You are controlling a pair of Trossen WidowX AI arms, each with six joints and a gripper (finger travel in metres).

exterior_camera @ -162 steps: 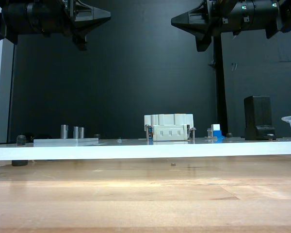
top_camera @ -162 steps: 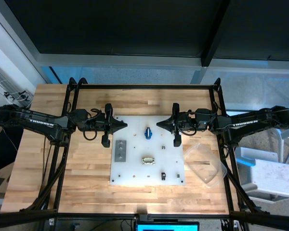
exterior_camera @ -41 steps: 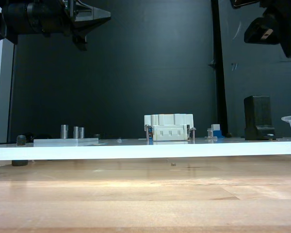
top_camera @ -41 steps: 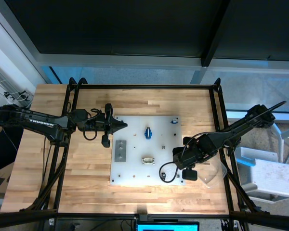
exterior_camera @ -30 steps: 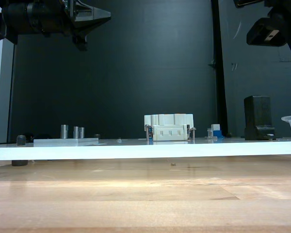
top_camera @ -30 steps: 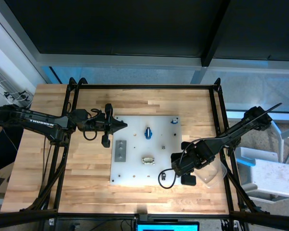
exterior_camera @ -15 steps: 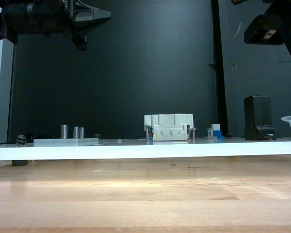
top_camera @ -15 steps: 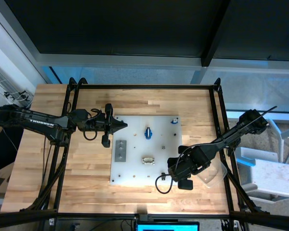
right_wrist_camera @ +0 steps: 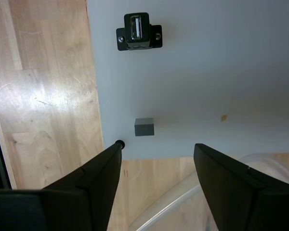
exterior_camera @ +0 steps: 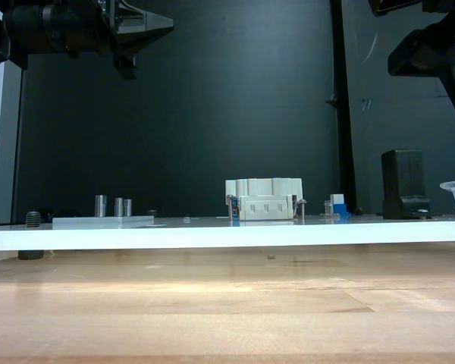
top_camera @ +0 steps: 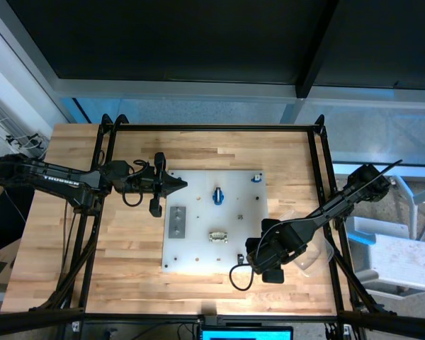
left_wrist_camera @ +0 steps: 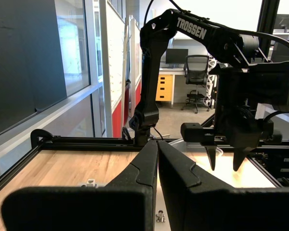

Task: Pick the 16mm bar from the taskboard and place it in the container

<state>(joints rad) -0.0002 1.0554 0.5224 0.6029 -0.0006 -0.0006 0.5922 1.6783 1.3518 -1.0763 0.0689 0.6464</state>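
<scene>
The white taskboard lies mid-table. My right gripper hangs over its near right corner, pointing down. In the right wrist view the right gripper is open, and a small grey square piece, seemingly the 16mm bar seen end-on, stands on the taskboard just ahead of the gap between its fingers, untouched. The clear container sits right of the board, partly under the right arm; its rim also shows in the right wrist view. My left gripper is shut and empty, high above the board's far left corner.
A black USB fitting sits on the board beyond the grey piece. A grey metal block, a white connector and a blue piece stand further left. In the low view the right gripper hangs above the black fitting.
My right arm has left its high spot over the board's far right, swung to the near right corner and turned downward, creeping leftward over the last second. The left arm has not moved.
</scene>
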